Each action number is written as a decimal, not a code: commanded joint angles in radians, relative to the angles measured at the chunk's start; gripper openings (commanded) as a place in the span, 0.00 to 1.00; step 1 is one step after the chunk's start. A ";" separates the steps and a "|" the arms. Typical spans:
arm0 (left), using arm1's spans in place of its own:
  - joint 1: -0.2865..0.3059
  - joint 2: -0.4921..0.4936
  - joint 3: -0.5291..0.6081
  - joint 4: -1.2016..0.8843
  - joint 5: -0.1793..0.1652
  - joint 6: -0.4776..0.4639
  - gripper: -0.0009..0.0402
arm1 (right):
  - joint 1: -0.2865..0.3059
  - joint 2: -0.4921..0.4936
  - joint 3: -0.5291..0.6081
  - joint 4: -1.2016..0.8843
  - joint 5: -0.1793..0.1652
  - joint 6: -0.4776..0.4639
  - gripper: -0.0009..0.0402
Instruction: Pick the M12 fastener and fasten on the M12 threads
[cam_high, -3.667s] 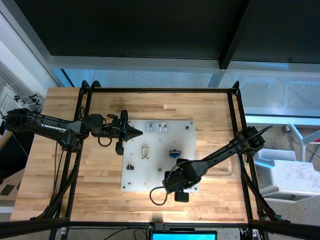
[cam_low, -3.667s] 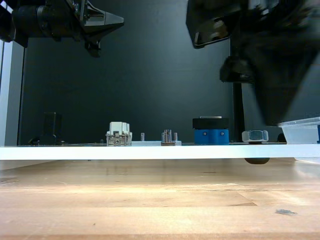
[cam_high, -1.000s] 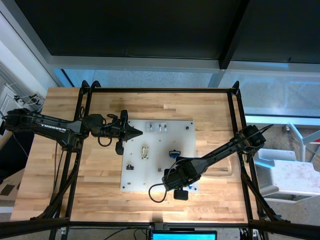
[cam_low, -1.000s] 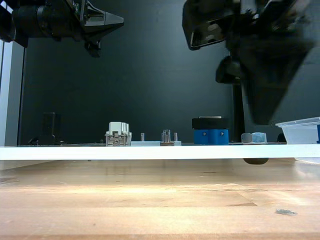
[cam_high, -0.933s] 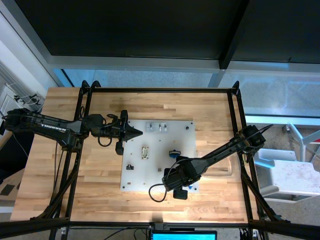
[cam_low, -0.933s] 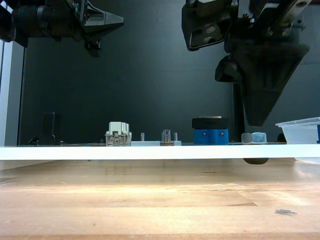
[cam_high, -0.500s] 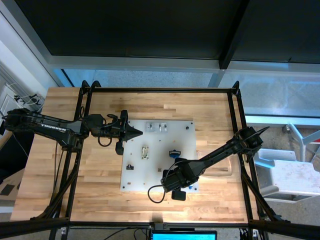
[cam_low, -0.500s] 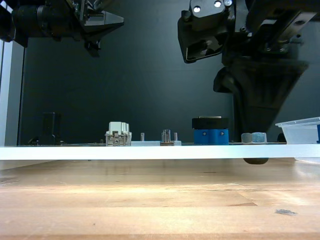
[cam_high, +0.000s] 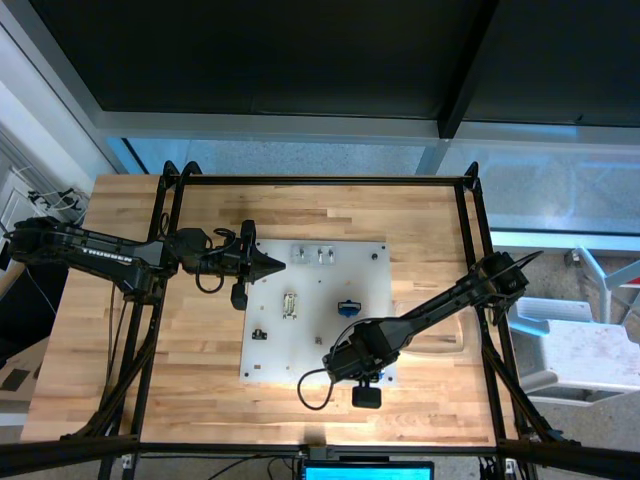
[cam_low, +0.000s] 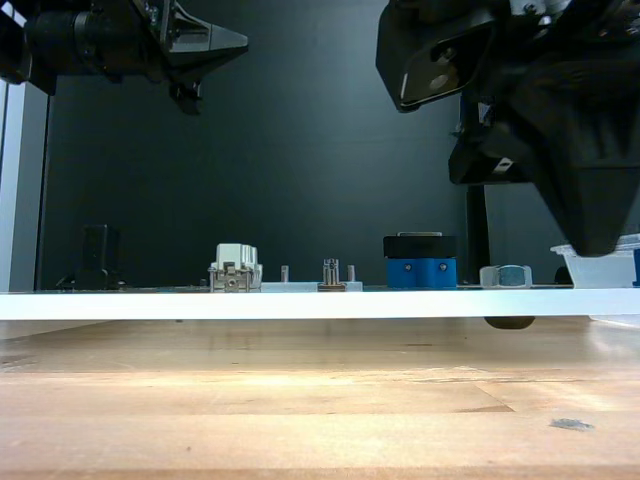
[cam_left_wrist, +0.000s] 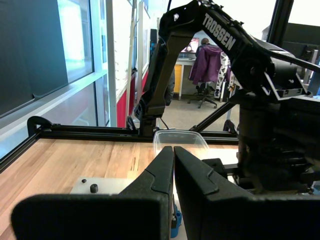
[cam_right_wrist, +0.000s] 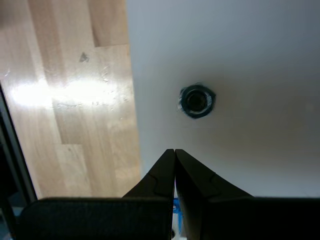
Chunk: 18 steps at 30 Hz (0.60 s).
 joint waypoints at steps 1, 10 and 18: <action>0.000 0.000 0.000 0.000 0.000 0.000 0.02 | 0.000 0.000 0.000 0.000 0.035 0.002 0.02; 0.000 0.000 0.000 0.000 0.000 0.000 0.02 | 0.000 0.002 0.000 0.011 0.247 0.068 0.02; 0.000 0.000 0.000 0.000 0.000 0.000 0.02 | 0.000 0.002 -0.016 0.063 0.241 0.072 0.02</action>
